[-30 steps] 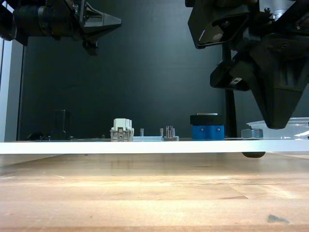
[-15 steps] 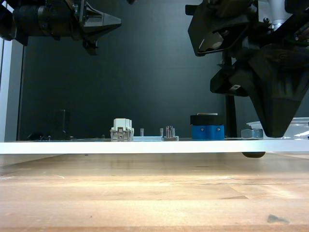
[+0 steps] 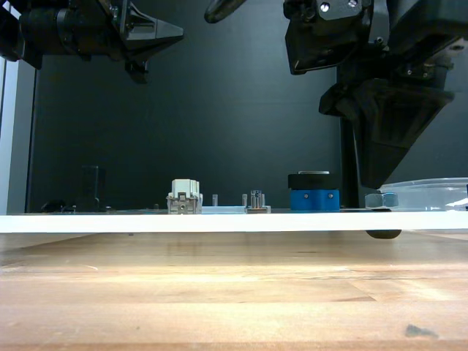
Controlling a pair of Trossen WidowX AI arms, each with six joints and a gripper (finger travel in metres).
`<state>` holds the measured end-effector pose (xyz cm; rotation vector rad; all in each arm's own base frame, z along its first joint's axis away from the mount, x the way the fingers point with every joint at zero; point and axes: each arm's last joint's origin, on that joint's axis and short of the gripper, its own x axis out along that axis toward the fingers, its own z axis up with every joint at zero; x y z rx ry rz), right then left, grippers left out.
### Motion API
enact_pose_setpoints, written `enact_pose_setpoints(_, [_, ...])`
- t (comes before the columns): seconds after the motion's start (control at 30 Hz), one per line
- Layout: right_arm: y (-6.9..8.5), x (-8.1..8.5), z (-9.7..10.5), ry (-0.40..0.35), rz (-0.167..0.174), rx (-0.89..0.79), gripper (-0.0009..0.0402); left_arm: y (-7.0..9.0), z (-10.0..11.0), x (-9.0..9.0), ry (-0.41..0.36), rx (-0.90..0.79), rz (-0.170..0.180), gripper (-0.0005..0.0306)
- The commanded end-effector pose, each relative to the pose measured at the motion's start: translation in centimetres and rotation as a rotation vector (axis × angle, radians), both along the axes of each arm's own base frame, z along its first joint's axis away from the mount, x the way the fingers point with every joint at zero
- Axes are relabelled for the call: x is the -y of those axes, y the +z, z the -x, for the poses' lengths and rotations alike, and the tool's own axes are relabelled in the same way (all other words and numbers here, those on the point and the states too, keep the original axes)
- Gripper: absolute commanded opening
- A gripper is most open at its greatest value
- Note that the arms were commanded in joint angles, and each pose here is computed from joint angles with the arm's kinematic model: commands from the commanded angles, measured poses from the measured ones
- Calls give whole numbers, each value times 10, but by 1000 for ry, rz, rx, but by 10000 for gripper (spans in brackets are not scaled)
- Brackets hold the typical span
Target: Unfasten the M12 fastener and place in the container
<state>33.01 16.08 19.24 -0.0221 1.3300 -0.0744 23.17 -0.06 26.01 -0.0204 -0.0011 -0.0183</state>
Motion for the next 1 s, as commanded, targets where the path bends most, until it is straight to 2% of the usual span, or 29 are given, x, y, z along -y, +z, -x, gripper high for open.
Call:
enact_pose_setpoints(0.03, [5, -3, 1, 16, -96, -27, 0, 0, 0, 0, 0, 0, 0, 0])
enact_pose_setpoints(0.17, [13, -9, 0, 49, -242, -67, 0, 0, 0, 0, 0, 1, 0, 0])
enact_pose_setpoints(0.23, [14, -11, -1, 60, -283, -73, 0, 0, 0, 0, 0, 0, 0, 0])
enact_pose_setpoints(0.27, [14, -12, -1, 63, -286, -71, 0, 0, 0, 0, 0, 0, 0, 0])
enact_pose_setpoints(0.37, [8, -14, -2, 67, -276, -76, 0, 0, 0, 0, 0, 1, 0, 0])
enact_pose_setpoints(0.47, [0, -14, -5, 72, -246, -76, 0, 0, 0, 0, 0, 0, 0, 0])
enact_pose_setpoints(0.53, [-5, -15, -7, 89, -241, -78, 0, 0, 0, 0, 0, 0, 0, 0])
enact_pose_setpoints(0.67, [-9, -15, -9, 96, -218, -68, 0, 0, 0, 0, 0, 0, 0, 0])
enact_pose_setpoints(0.9, [-11, -13, -11, 100, -210, -66, 0, 0, 0, 0, 0, 0, 0, 0])
enact_pose_setpoints(0.93, [-11, -13, -11, 98, -197, -62, 0, 0, 0, 0, 0, 0, 0, 0])
enact_pose_setpoints(0.97, [-11, -11, -11, 88, -165, -52, 0, 0, 0, 0, 0, 0, 0, 0])
enact_pose_setpoints(1.0, [-10, -9, -11, 61, -109, -37, 0, 0, 0, 0, 0, 1, 0, 0])
